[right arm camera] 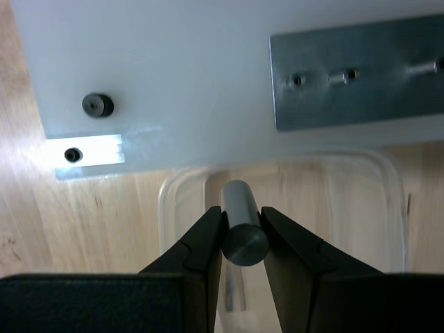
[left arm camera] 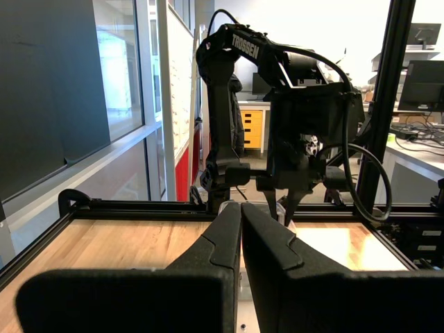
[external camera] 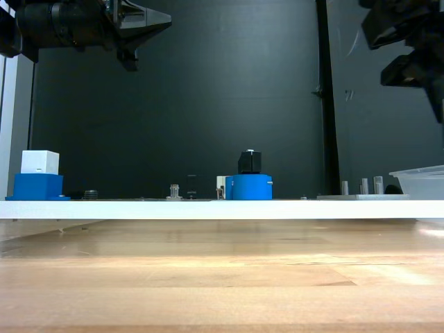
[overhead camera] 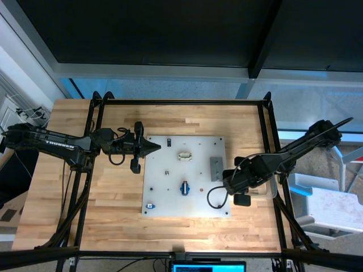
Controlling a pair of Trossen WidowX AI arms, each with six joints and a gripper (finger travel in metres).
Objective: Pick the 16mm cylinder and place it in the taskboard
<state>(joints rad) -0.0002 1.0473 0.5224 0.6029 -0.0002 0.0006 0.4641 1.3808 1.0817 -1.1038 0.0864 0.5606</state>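
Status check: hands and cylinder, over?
Left hand shut, empty, high over taskboard left edge. Right hand shut on cylinder, above clear bin. No obstruction seen.

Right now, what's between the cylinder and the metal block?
Clear bin rim, then bare taskboard, in right wrist view. Right gripper grips cylinder above bin; left gripper hovers over taskboard's left edge.

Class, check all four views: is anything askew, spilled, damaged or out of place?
Nothing stands out. The right gripper grips the cylinder squarely above the clear bin beside the taskboard; the left gripper, shut and empty, hangs over the board's left edge.
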